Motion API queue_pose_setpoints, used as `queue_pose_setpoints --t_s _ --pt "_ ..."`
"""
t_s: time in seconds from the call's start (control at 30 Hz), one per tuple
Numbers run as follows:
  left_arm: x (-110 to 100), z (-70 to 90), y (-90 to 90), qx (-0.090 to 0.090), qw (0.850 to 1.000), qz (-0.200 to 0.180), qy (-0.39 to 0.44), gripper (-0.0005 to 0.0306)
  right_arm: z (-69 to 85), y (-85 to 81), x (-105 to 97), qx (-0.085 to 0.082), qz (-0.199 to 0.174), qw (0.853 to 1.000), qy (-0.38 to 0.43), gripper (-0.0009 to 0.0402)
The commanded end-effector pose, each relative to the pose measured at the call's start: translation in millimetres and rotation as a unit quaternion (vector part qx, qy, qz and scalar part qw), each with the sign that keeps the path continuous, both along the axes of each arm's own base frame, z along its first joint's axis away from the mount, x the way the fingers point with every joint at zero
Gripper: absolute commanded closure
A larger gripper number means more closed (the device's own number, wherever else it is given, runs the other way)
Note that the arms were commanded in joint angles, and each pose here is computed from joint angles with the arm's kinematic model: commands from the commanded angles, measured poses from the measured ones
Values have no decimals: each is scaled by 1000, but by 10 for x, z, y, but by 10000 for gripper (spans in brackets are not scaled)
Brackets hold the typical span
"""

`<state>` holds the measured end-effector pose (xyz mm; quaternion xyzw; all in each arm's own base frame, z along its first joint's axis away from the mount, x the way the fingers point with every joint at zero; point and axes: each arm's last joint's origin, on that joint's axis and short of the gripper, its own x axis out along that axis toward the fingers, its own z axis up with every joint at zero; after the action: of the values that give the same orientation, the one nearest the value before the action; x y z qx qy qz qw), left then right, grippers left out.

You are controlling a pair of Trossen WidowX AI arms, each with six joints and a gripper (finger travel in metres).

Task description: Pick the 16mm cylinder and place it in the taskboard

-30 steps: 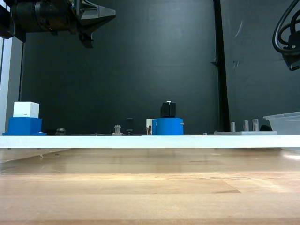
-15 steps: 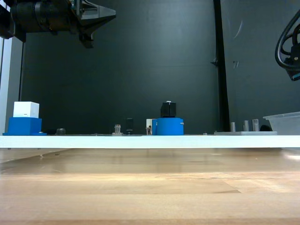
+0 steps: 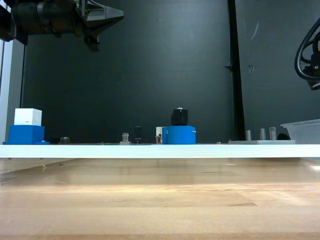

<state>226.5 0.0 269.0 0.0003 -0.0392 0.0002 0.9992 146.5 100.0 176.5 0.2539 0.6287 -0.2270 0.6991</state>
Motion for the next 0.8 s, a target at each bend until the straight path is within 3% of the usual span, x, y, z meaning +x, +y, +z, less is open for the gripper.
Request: queue_pose_setpoints --t_s 0.03,0.8 --pt "0 0 0 0 1000 0 0 300 0 2 2 1 0 1000 -1 215" --pt "0 0 0 0 1000 0 0 300 1 7 7 5 0 1000 -3 331"
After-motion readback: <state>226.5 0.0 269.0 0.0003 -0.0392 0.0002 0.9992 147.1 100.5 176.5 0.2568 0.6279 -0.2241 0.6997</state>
